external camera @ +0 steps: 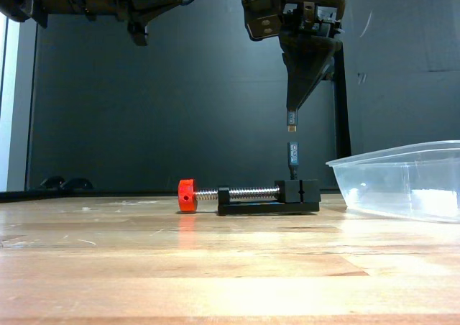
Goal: Pick the usb-c connector and install on the hub
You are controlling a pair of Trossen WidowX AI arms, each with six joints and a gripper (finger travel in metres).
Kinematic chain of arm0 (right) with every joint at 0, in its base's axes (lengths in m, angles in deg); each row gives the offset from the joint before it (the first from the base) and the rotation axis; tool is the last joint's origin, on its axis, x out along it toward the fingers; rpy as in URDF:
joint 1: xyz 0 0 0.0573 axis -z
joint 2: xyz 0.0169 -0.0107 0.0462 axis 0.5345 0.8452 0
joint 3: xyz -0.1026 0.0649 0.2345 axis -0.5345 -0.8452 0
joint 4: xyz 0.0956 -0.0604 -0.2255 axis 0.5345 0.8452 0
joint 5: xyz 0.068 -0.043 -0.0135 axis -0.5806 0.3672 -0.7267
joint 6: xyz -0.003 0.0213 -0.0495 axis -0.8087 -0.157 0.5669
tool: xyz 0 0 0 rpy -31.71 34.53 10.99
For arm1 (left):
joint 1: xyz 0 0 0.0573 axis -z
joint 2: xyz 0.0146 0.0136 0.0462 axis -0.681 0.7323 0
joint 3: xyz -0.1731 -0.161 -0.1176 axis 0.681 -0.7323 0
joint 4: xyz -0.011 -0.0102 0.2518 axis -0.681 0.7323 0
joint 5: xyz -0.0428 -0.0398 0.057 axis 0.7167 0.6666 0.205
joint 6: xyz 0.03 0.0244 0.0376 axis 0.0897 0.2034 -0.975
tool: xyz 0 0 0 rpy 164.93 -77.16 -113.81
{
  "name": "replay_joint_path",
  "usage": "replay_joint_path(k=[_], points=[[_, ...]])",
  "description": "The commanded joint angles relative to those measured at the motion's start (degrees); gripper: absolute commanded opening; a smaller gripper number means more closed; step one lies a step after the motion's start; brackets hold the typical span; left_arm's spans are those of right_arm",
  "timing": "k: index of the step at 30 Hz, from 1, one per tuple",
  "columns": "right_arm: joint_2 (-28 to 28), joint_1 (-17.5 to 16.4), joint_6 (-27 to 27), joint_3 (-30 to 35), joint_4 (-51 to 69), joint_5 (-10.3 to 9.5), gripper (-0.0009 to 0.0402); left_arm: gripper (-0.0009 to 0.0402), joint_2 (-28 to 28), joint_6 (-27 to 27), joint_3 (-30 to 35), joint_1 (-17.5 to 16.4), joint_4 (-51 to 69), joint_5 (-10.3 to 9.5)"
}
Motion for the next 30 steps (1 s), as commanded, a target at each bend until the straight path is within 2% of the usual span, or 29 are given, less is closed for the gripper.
replay_joint_path(k=[1,6,30], points=[[-0.02,0.00,0.22,-0.24,-0.04,0.02,0.0000,0.0000,0.02,0.00,0.00,0.00,0.00,0.02],[-0.02,0.00,0.17,-0.31,-0.09,0.52,0.0000,0.0000,0.02,0.00,0.00,0.00,-0.04,0.02],[1.51,-0.02,0.63,-0.76,-1.40,0.42,0.0000,0.0000,0.02,0.00,0.00,-0.02,-0.02,0.02]])
